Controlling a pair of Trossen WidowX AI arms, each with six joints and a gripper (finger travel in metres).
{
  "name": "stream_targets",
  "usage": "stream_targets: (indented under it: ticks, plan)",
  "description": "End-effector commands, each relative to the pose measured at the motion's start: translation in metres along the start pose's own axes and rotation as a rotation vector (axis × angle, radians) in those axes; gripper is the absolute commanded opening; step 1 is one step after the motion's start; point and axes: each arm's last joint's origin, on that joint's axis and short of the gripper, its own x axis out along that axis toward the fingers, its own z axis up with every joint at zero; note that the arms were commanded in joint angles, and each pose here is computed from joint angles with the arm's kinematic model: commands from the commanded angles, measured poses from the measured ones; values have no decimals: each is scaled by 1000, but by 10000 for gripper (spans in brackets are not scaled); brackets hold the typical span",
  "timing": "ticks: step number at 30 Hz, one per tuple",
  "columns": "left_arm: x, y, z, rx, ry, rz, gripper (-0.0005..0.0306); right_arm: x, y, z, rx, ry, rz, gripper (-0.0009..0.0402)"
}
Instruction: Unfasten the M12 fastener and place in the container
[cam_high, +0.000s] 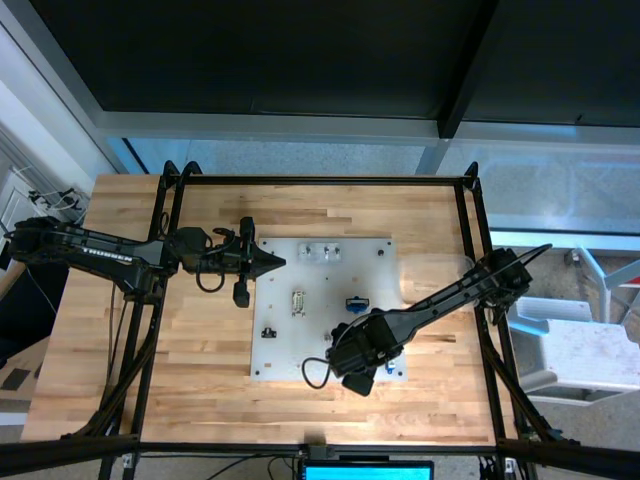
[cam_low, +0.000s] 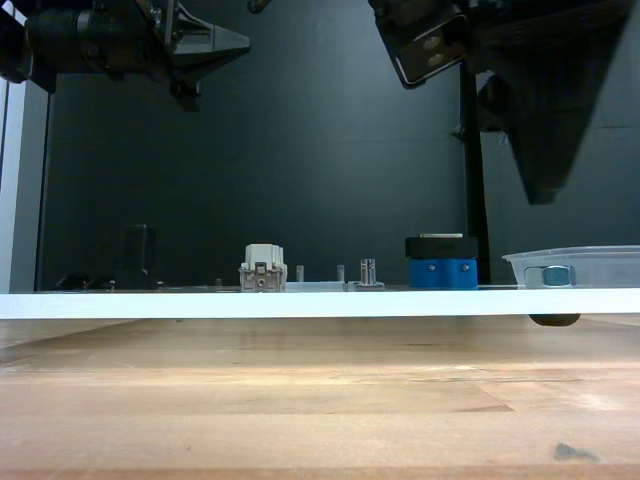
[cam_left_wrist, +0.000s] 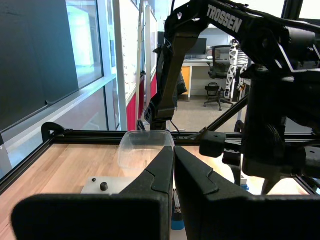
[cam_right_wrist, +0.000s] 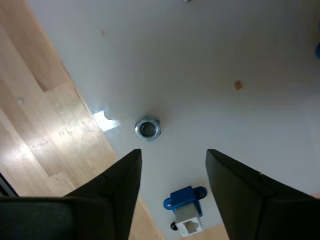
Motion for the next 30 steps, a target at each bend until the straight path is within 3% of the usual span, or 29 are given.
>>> stream_targets:
  ticks: [1,9,23,28,30]
  plan:
    - [0,0,0,0,0,0,0,5,3,-1,-7,7,-6,207]
    - [0,0,0,0,0,0,0,17,10,0,-19,8,-3,232]
    - [0,0,0,0,0,0,0,36,17,1,-102,17,-10,233]
    - [0,0,0,0,0,0,0,38,16,3,-103,-15,-48,233]
    - [0,0,0,0,0,0,0,38,16,3,-114,-15,-49,233]
